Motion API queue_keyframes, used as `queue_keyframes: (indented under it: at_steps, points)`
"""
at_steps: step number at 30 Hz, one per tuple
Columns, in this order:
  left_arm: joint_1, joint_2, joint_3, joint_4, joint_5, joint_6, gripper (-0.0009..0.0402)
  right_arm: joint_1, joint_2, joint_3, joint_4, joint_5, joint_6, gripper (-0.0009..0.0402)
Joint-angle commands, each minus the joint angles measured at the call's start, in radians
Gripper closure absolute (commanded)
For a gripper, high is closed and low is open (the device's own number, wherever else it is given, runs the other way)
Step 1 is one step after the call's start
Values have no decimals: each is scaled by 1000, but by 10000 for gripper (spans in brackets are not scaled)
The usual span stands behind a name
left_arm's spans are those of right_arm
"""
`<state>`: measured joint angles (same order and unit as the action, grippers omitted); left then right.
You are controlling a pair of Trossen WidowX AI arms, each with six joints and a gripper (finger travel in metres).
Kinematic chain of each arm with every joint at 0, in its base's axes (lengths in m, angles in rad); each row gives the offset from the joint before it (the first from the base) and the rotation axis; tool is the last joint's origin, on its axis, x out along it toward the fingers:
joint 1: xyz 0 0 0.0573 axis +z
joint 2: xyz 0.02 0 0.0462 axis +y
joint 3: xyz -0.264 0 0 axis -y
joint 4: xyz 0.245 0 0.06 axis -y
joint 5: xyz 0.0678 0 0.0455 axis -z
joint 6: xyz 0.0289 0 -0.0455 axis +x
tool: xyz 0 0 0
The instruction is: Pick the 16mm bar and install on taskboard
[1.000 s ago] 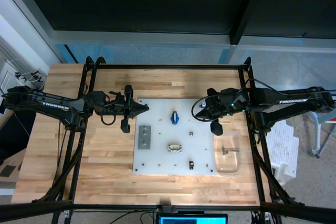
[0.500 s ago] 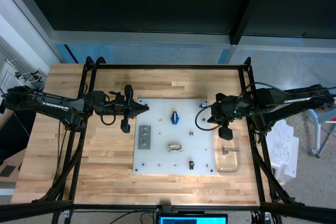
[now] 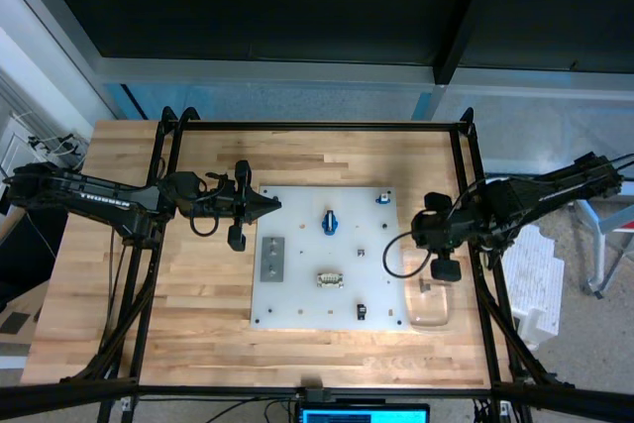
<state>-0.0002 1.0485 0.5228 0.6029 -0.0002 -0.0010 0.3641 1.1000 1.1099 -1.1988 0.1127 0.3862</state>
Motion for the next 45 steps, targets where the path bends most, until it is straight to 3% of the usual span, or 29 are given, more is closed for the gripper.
queue_keyframes:
  at_steps: [1, 8, 21, 32, 37, 41, 45]
  points:
    - [0, 0, 0, 0, 0, 0, 393, 41, 23, 9, -27, 0, 39, 394]
    - [0, 0, 0, 0, 0, 0, 393, 130, 66, 10, -74, 1, 129, 394]
    - [0, 0, 0, 0, 0, 0, 393, 266, 186, 10, -91, 3, 192, 393]
    - [0, 0, 0, 0, 0, 0, 393, 310, 187, -28, -74, 3, 250, 390]
    - [0, 0, 0, 0, 0, 0, 393, 312, 187, -44, -68, 12, 282, 361]
    - [0, 0, 0, 0, 0, 0, 393, 324, 198, -49, -69, 52, 294, 317]
    - [0, 0, 0, 0, 0, 0, 393, 335, 213, -55, -68, 53, 294, 265]
